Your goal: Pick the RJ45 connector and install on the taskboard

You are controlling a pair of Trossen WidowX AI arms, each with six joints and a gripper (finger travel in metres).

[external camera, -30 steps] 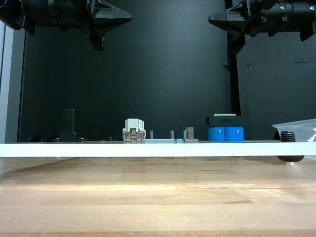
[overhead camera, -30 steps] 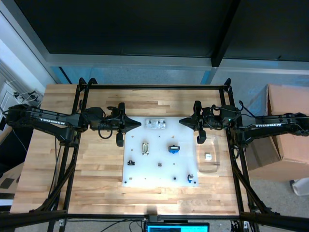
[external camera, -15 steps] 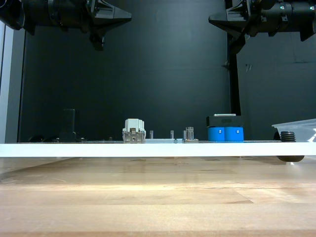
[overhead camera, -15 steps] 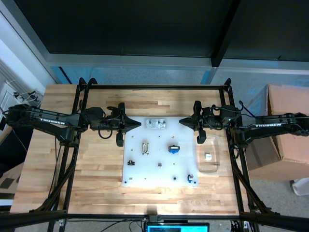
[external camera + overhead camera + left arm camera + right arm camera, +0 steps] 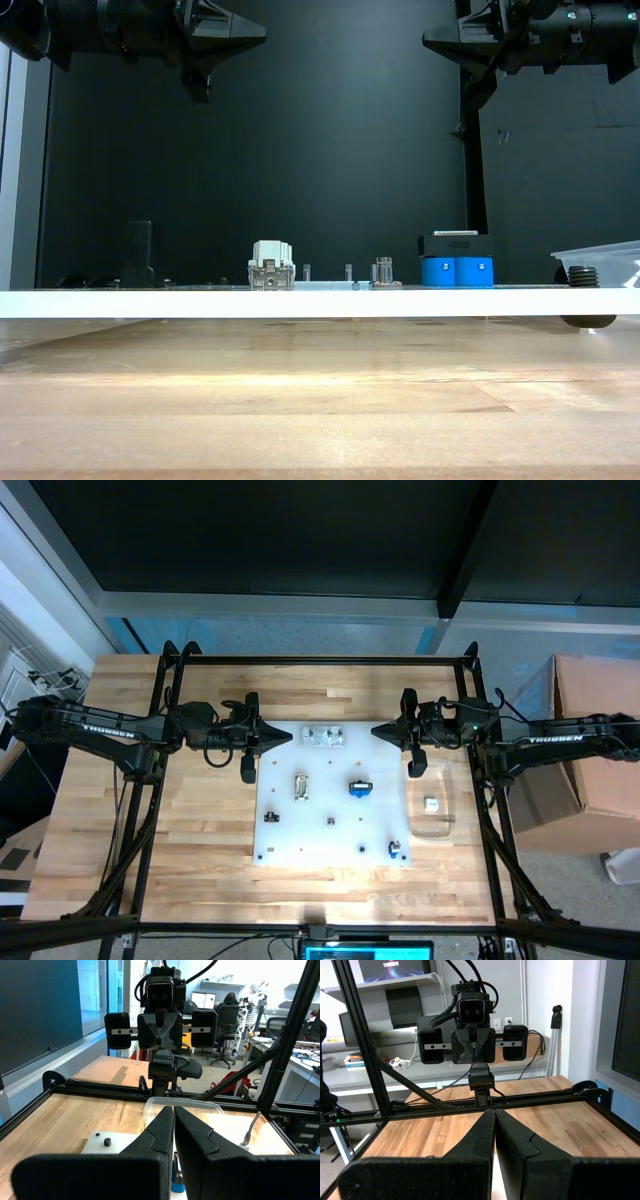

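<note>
Left end effector [image 5: 288, 737] and right end effector [image 5: 375, 728] hang above the board's [image 5: 310, 840] far corners, fingers together and empty, seemingly parked; the connector cannot be located.

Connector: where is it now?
High view: the connector appears seated in the blue jack at the near right corner of the board. Left gripper and right gripper hang shut over its far corners.
</note>
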